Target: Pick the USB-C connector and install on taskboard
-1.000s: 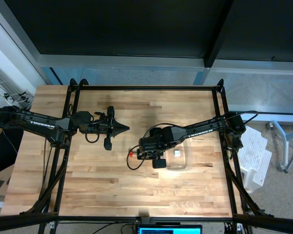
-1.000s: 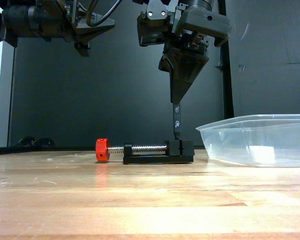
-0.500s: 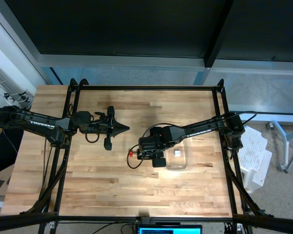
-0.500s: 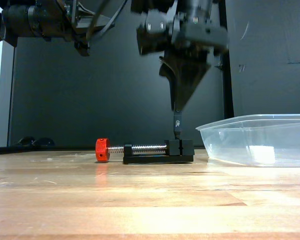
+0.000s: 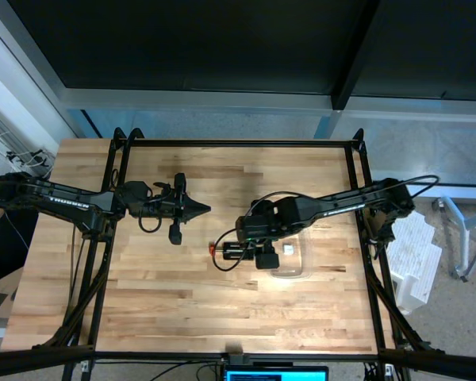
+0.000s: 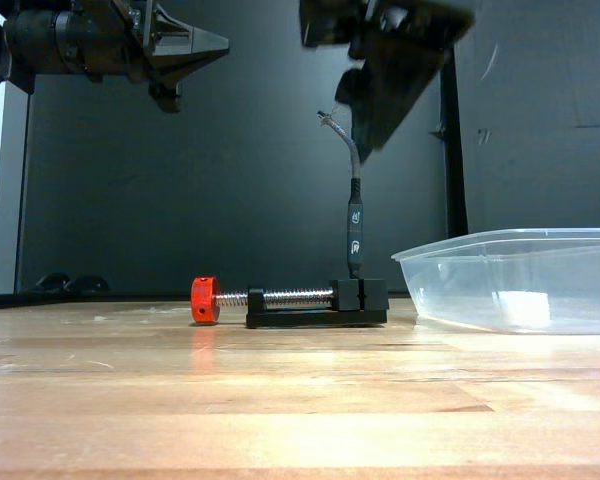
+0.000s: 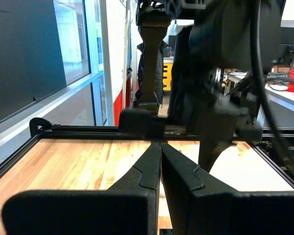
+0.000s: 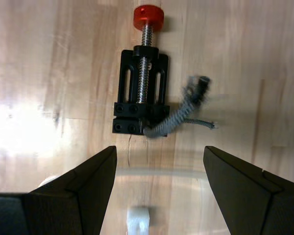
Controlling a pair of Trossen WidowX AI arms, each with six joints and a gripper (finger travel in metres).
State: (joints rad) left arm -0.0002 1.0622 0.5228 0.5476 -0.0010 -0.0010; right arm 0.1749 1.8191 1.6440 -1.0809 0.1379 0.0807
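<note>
The clear tray (image 6: 460, 285) on the desk (image 6: 280, 400) holds a small white piece (image 6: 523, 305). Just beside it, the USB-C connector (image 6: 354, 225) stands upright, apparently seated in the taskboard (image 6: 315, 303). The right gripper (image 8: 159, 148) hovers above, jaws released wide, grasping nothing. The left gripper (image 7: 160, 147) hangs high at left, jaws clenched together.

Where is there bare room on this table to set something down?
Bare: the wide near strip of table between taskboard, clear tray and near edge; also the far strip behind both arms. Crowded: the centre, where the USB-C connector stands in the taskboard beside the tray, open right gripper above. The shut left gripper hangs high to its left.
</note>
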